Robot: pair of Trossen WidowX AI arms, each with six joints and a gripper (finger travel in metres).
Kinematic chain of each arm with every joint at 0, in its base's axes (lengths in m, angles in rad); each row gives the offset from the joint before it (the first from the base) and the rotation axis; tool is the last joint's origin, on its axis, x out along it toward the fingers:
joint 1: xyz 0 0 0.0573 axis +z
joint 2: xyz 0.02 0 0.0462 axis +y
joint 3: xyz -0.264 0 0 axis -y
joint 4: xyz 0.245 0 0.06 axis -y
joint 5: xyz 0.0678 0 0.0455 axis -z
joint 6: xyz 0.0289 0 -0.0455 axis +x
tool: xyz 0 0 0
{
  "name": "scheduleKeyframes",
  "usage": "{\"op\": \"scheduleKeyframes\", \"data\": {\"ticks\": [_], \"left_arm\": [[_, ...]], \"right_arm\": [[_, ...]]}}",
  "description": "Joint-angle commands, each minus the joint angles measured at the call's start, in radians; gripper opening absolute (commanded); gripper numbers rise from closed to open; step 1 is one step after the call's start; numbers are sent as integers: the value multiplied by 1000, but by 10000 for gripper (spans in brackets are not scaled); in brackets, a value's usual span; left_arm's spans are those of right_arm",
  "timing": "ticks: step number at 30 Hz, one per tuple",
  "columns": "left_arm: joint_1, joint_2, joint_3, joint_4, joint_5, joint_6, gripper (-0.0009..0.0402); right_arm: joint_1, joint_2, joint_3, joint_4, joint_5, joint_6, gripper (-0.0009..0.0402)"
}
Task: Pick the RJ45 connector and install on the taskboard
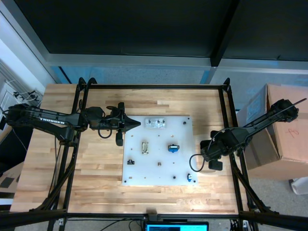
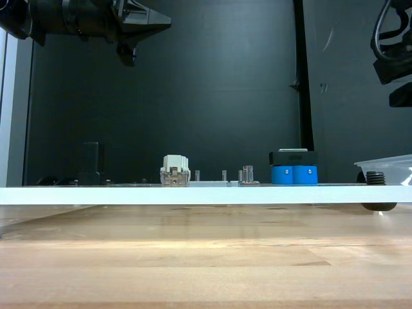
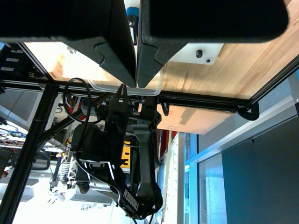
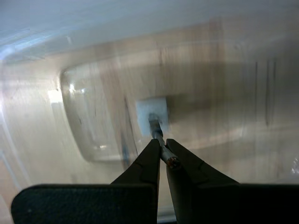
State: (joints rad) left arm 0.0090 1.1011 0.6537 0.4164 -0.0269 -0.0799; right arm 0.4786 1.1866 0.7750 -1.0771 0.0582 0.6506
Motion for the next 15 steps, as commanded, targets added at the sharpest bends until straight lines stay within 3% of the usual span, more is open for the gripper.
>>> {"op": "scheduleKeyframes", "data": {"ticks": [1,10,15], "left_arm": [[0,0,0,0,0,0,1],[0,0,0,0,0,0,1],[0,0,0,0,0,0,1]], "right_arm": [[0,3,-16,11,-6,0,0],[0,2,-15,10,-8,-1,1],[0,-3,-11,8,-8,-1,26]]}}
